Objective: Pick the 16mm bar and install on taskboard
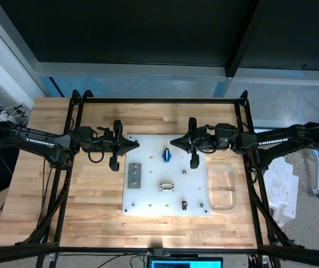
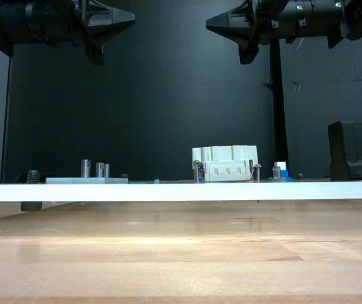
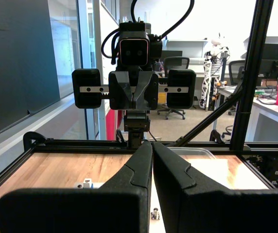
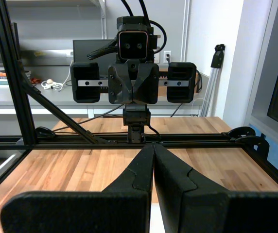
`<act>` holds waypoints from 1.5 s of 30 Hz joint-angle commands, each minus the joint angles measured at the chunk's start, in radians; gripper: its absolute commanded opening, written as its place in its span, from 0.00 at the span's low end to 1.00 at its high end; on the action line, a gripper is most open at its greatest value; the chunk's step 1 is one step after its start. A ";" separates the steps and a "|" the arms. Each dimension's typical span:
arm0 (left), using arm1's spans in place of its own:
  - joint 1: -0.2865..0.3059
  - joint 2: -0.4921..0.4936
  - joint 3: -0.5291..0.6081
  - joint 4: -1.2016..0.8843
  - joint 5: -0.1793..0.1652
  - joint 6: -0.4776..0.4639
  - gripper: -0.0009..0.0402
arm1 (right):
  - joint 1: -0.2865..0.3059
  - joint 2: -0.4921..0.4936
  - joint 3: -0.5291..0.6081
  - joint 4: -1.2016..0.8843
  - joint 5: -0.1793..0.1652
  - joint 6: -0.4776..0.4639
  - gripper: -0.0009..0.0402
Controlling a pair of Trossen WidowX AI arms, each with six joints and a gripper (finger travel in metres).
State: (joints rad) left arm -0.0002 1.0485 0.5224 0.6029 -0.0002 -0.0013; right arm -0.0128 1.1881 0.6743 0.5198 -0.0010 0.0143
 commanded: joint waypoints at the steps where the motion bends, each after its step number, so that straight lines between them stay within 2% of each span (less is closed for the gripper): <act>1: 0.000 0.000 0.000 0.000 0.000 0.000 0.02 | 0.000 0.000 0.000 0.000 0.000 0.000 0.02; 45: 0.000 0.000 0.000 0.000 0.000 0.000 0.02 | 0.000 0.000 0.000 0.000 0.000 0.000 0.02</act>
State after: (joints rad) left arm -0.0002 1.0485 0.5228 0.6029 -0.0002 -0.0010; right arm -0.0128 1.1881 0.6743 0.5194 -0.0013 0.0143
